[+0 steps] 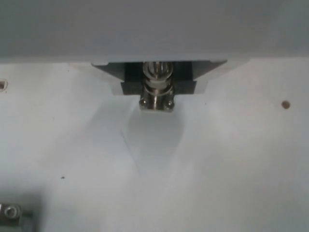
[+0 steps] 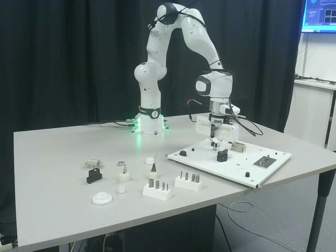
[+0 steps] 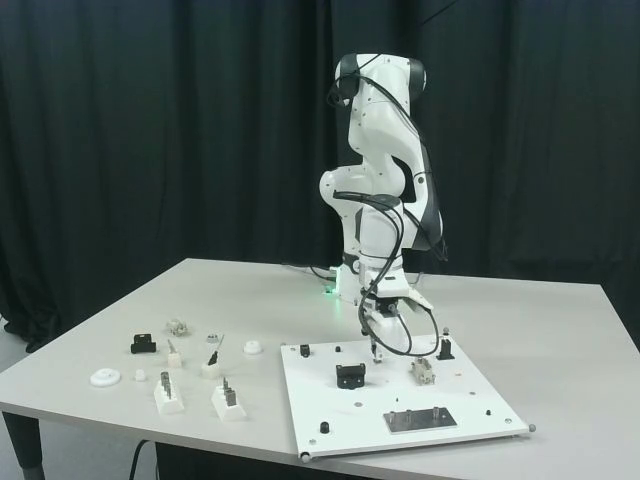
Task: Insert BNC.
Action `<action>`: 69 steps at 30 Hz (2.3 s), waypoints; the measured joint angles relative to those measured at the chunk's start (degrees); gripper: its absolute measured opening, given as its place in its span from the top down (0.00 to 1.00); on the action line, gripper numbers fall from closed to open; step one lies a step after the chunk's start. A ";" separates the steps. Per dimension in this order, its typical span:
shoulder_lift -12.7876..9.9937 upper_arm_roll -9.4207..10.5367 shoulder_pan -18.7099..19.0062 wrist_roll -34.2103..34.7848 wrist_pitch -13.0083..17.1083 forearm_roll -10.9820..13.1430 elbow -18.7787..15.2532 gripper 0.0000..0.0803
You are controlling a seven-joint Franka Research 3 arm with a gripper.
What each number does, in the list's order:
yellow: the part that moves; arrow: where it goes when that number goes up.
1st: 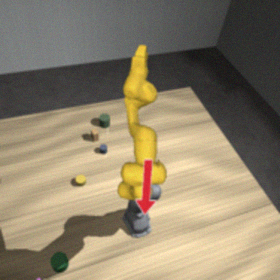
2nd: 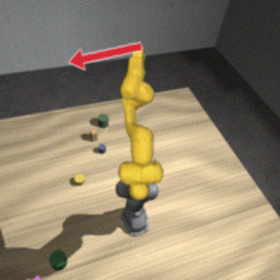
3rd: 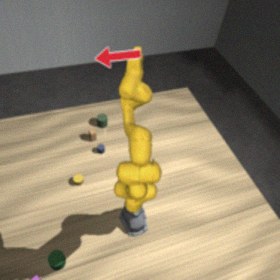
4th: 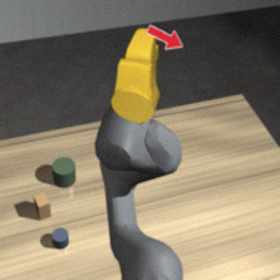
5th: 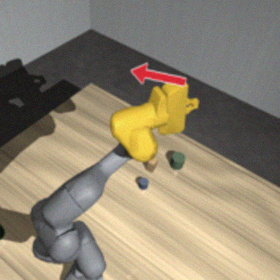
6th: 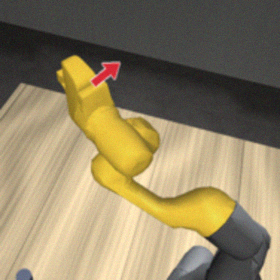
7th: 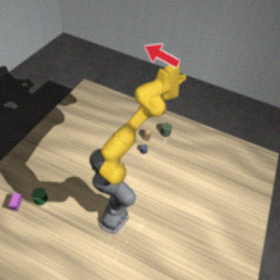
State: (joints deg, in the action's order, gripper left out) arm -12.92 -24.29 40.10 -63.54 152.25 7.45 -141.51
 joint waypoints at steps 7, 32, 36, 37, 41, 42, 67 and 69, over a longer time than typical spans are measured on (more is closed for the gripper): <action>0.00 0.01 -0.01 -2.34 -0.02 0.00 0.00 0.85; -0.18 0.20 -0.19 -14.10 0.16 0.00 0.03 0.85; -0.22 0.72 -0.79 -15.12 0.23 0.00 0.05 0.85; -0.22 0.86 -0.95 -15.19 0.24 0.00 0.06 0.85; -0.21 1.36 -1.49 -15.22 0.23 0.01 0.10 0.85; -0.19 1.42 -1.56 -15.22 0.23 0.02 0.10 0.85; -0.09 1.94 -2.30 -7.21 0.11 1.50 0.10 0.85; -0.09 1.97 -2.32 -6.21 0.11 1.50 0.09 0.85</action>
State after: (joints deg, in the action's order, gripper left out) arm -13.01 -22.33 37.78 -69.74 152.36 8.95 -141.42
